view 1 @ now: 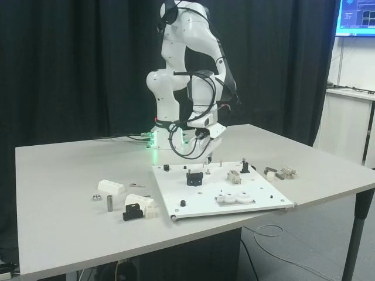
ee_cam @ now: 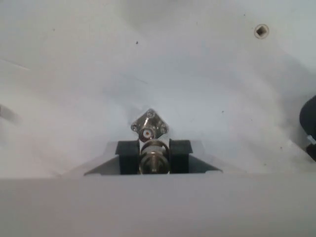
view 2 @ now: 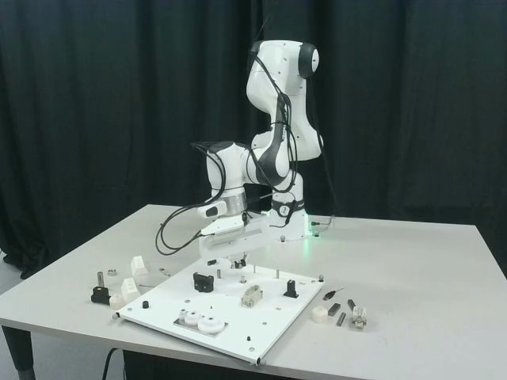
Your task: Place BNC.
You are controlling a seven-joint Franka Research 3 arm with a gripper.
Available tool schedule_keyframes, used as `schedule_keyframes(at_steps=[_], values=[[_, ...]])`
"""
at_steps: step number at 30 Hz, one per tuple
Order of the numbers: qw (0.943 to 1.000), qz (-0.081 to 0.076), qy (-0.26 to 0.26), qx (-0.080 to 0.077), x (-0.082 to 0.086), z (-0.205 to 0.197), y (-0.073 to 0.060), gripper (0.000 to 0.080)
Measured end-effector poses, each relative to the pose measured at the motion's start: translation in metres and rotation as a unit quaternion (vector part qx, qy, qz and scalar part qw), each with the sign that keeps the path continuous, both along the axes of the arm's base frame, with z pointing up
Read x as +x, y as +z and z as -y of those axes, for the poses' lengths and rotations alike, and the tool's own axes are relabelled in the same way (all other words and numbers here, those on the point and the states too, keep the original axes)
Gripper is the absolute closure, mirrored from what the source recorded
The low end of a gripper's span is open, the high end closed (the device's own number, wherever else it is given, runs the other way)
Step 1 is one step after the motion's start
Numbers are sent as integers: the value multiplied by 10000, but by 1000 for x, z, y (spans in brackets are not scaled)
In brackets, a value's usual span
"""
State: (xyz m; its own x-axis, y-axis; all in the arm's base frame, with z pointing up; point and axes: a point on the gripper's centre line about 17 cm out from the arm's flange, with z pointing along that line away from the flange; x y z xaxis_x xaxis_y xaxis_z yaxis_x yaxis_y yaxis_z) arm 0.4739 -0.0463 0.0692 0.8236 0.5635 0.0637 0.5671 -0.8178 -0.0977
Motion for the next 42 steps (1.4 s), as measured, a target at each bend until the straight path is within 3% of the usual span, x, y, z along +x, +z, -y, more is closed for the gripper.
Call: schedule_keyframes(at_steps=[34,42], values=[[10000,36,-85,17,7,0,7,682],[9998,85,-91,-146,12,22,13,682]])
